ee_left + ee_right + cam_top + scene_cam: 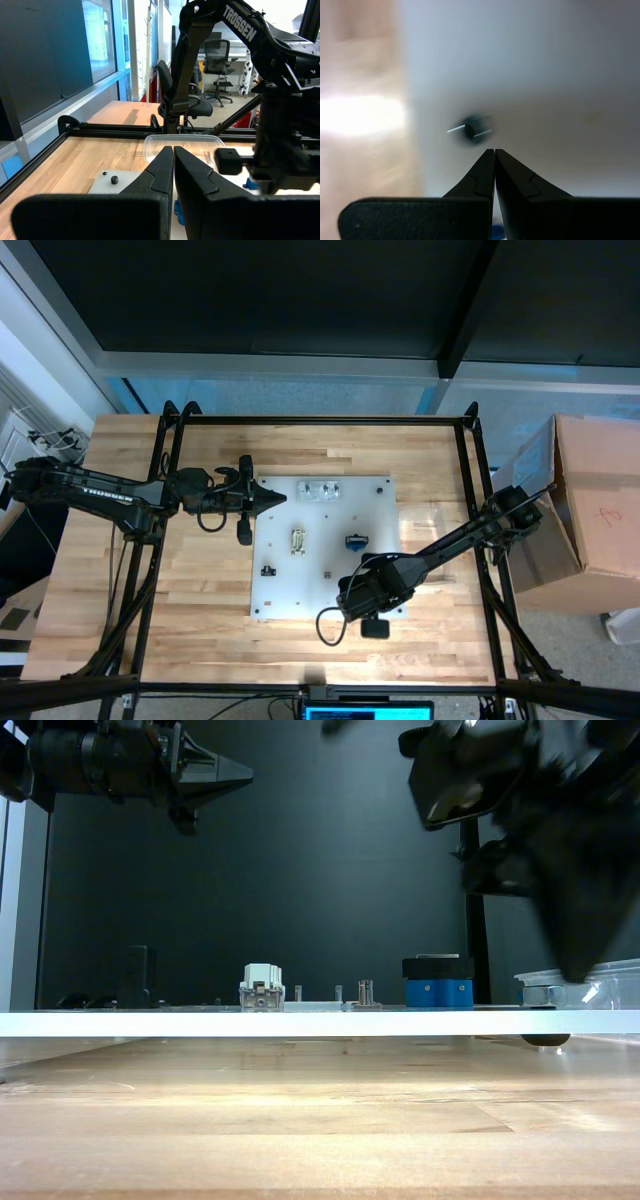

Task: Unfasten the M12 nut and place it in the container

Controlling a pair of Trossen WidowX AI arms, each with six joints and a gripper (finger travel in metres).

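My R gripper (494, 150) is low at the white board's (300, 585) near right edge, fingers pressed together w/ nothing between. The nut (540, 992) shows as a silver bit just beside my tips, apparently on its stud (472, 130), tho my arm hides it from above. L gripper (173, 148) hangs high over the board's far left, fingers together too. Nut's prob light, stiff, slick metal, so I'd pinch across opposite flats. Count: 1 nut, 1 stud, 1 clear container (620, 982), 2 grippers.

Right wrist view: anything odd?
Right gripper is shut on nothing, tips just short of the blurred stud at the board's near right edge; nut's place unclear. Left gripper hangs shut over the board's left edge.
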